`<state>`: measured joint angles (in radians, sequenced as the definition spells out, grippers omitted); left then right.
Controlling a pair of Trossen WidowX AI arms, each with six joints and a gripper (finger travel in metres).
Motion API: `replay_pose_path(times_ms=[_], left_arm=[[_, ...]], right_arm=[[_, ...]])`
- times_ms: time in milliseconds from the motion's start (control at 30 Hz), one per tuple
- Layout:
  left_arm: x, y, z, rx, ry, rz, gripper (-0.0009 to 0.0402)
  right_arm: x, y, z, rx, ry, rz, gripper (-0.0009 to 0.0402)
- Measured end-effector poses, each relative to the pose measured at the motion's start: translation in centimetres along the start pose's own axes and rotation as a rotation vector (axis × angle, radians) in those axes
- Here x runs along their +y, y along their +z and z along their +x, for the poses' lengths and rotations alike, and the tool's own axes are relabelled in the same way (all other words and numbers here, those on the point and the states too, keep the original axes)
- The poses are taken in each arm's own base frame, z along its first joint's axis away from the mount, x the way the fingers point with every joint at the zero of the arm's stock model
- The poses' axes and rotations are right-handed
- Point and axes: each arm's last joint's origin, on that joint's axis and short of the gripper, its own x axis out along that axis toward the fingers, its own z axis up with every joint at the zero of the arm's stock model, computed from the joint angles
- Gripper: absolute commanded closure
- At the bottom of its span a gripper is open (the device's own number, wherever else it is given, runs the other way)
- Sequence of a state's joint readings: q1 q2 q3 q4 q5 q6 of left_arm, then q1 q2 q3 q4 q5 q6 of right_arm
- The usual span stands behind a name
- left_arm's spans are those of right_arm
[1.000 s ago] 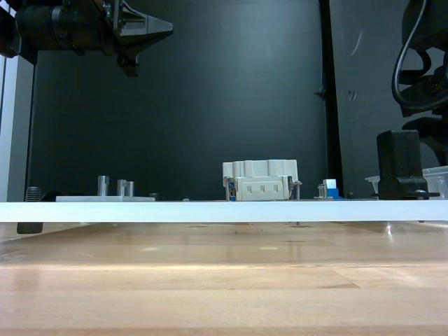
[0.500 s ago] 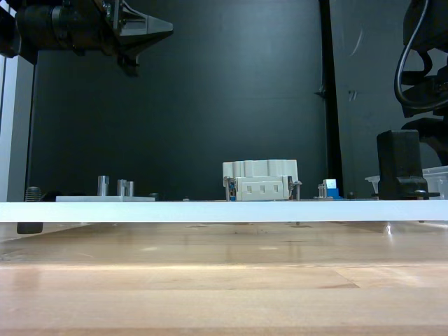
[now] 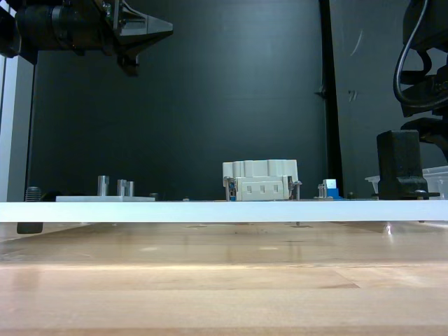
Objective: Pick the 16mm bar and install on taskboard
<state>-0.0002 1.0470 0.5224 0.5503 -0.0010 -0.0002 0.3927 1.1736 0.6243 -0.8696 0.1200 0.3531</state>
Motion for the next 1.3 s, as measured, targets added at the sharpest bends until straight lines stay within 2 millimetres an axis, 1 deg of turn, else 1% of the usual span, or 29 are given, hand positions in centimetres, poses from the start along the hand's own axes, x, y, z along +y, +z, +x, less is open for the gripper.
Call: replay_pose_path(times_ms=[167,300,467,567,767,1133,1300], left_arm=[[0.0,0.0,0.0,0.000,0.000,0.000,0.0393],[0.0,0.0,0.0,0.000,0.000,0.000,0.0393],[0.0,0.0,0.0,0.000,0.000,0.000,0.0393],[0.0,0.0,0.0,0.000,0.000,0.000,0.0393],[0.0,0.0,0.0,0.000,0.000,0.000,0.0393],[0.0,0.0,0.0,0.000,0.000,0.000,0.0393],[0.0,0.0,0.0,0.000,0.000,0.000,0.0393]], right_arm=[[0.0,0.0,0.0,-0.004,-0.010,-0.002,0.0376],[0.0,0.0,0.0,-0.005,-0.010,-0.002,0.0394],[0.0,0.0,0.0,-0.005,-0.010,-0.002,0.0387],[0.0,0.2,-0.4,-0.008,-0.009,-0.002,0.0382],[-0.1,0.5,-2.1,-0.002,-0.011,-0.003,0.0373],[-0.4,1.5,-7.0,0.015,-0.014,0.003,0.0368],[-0.4,1.7,-8.0,0.010,-0.011,0.004,0.0368]])
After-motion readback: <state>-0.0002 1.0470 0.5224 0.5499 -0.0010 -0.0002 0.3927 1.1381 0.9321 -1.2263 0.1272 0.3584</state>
